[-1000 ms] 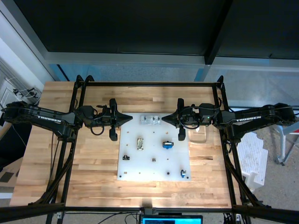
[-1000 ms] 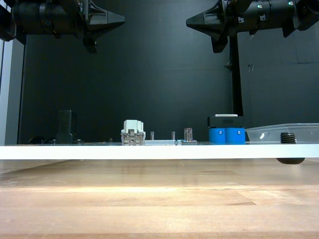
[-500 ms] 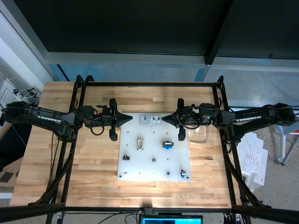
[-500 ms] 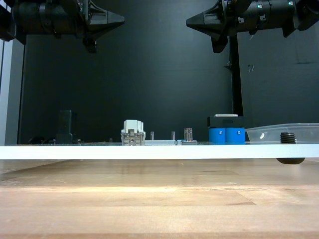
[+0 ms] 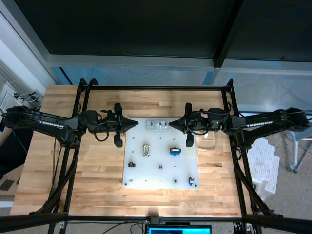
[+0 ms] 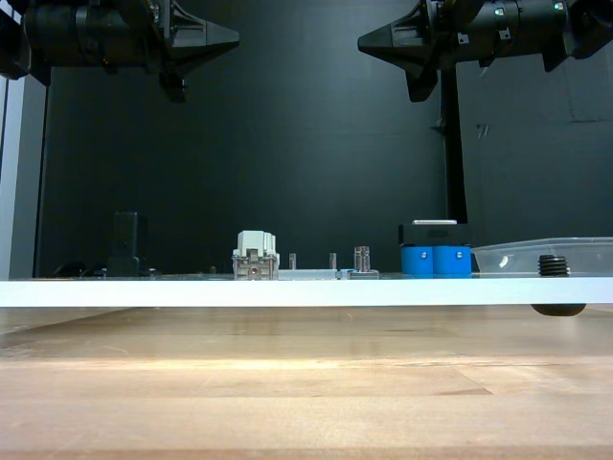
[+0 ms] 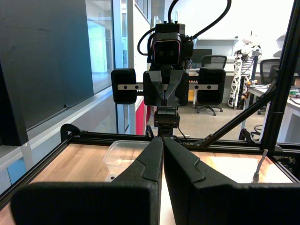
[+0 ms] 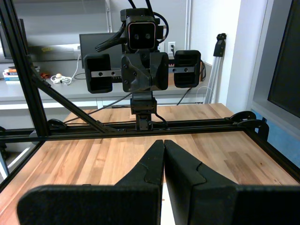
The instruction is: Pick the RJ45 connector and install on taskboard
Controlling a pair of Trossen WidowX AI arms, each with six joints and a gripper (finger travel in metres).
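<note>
Wooden desk (image 5: 97,170) boards fill a black frame (image 5: 156,88), and the low view looks across them to a dark wall (image 6: 316,144). Fingers of the left gripper (image 7: 163,138) are pressed together, holding nothing and touching nothing. The right gripper (image 8: 164,141) is likewise closed to a thin seam and empty. Both hang level and high over the far edge of the taskboard (image 5: 141,176), pointing at each other with a gap between their tips.

The taskboard lies flat on the desk between the two arms. The RJ45 connector is too small to make out in any view.

Only the high view shows the layout: a clear tray (image 5: 207,142) sits just beside the board's right edge, under the right arm. Only the low view shows the free height between the grippers and the board's fittings, among them a blue block (image 6: 436,260) and a pale grey fitting (image 6: 255,257). Each wrist view faces the other arm head-on. Bare wood lies open on the board's left and near sides.
</note>
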